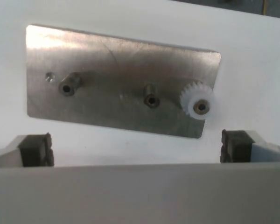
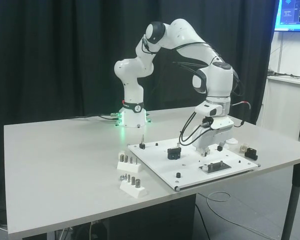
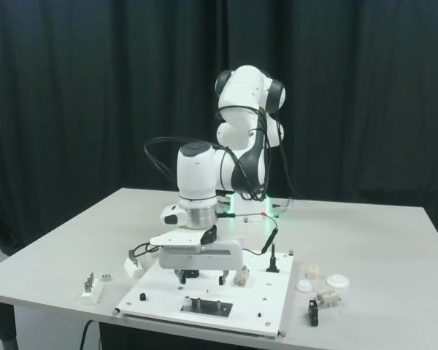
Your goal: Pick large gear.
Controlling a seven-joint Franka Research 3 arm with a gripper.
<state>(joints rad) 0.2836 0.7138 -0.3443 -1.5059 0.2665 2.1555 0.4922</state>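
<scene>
The gripper (image 3: 202, 277) is open and holds nothing — it hovers above the metal plate (image 3: 205, 307) on the white board (image 3: 266, 306). In the second room view two white gears (image 3: 338, 281) lie on the table at lower right, well apart from the gripper; which is large I cannot tell.

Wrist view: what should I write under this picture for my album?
Open gripper hovering above a metal plate with one small white gear on a peg.

Brushed, dull-shiny metal plate (image 1: 116, 79), smooth white plastic gear (image 1: 198, 100), matt black rubbery fingers (image 1: 35, 149)
</scene>
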